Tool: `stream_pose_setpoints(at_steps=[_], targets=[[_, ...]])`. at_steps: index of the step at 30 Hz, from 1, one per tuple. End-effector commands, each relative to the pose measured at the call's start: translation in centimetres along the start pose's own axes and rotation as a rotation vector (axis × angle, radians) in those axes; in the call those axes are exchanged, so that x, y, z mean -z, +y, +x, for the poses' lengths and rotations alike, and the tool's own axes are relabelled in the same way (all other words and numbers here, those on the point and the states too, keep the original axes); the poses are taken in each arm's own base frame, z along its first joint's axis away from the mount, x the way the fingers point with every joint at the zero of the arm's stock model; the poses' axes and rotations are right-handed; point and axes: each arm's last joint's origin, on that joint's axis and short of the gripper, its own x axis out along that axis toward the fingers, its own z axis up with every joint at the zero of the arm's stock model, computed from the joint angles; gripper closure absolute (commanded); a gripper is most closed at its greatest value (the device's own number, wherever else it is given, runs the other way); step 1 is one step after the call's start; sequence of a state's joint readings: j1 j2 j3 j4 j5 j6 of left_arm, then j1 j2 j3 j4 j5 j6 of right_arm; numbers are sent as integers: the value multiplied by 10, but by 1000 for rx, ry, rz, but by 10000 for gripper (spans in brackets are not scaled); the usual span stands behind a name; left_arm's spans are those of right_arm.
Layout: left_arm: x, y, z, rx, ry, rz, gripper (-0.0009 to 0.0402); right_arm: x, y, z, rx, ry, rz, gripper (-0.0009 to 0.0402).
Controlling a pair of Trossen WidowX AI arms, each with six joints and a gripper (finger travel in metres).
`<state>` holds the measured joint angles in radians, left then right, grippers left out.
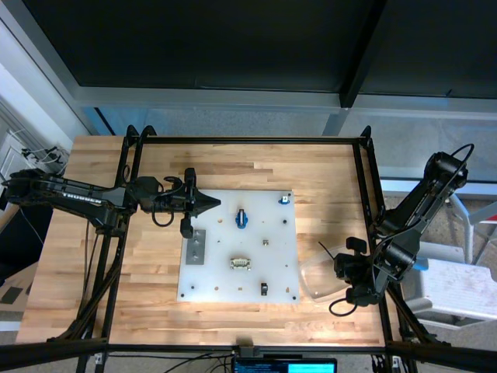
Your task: Remove the USB connector from the USB hub and place in the container
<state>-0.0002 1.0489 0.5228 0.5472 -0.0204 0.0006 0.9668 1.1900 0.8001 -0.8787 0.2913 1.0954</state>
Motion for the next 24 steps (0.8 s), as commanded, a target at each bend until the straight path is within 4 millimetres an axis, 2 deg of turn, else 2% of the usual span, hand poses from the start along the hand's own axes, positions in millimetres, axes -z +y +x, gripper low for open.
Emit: stream_pose_setpoints(at_steps=[1,6,18,24], targets=[[0,0,0,0,0,0,392,0,0,0,0,0,-1,393],[0,0,0,0,0,0,392,0,0,0,0,0,-1,383],[0,0,0,0,0,0,392,0,0,0,-2,1,-1,319],[0,0,0,0,0,0,392,0,0,0,-3,4,-1,301]])
